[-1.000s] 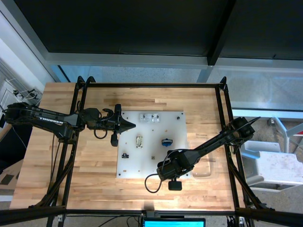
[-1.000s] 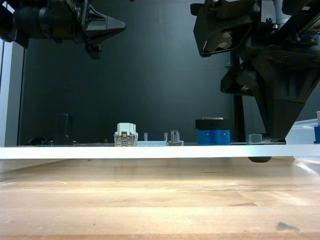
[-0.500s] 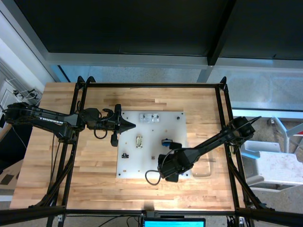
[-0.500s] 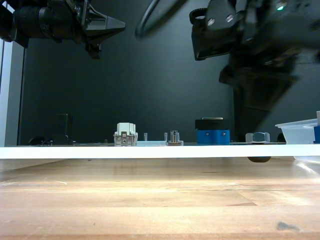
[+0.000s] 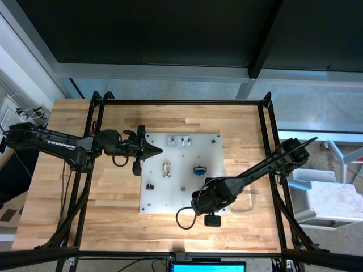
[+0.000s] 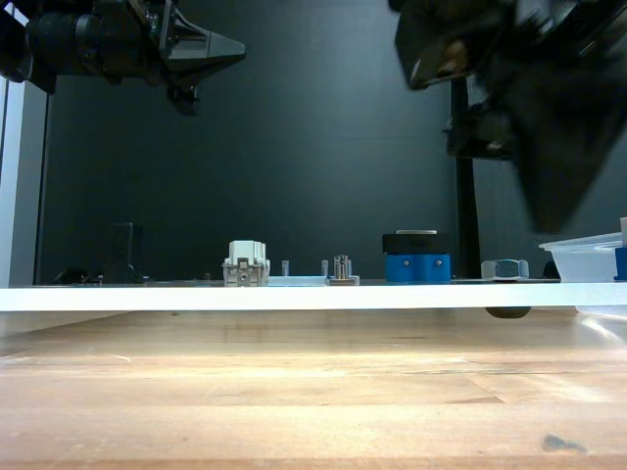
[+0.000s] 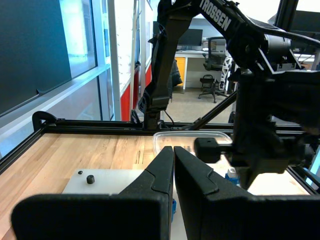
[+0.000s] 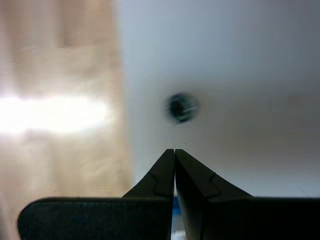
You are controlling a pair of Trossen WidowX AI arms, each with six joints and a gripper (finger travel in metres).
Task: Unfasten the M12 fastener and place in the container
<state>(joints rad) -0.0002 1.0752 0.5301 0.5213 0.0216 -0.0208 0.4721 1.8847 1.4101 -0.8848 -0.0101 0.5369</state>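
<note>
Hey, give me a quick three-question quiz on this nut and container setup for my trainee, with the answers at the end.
1. True or false: the right gripper is clamped on the silver nut.
2. Where is the left gripper? A) touching the nut B) raised over the left edge of the white board C) down on the wooden table
3. Fill in: in the low view the nut sits at board level, to the ___ of the clear container.
Key: 1 false: it hangs above the board's near right part, fingers shut on nothing. 2 B. 3 left.
</note>
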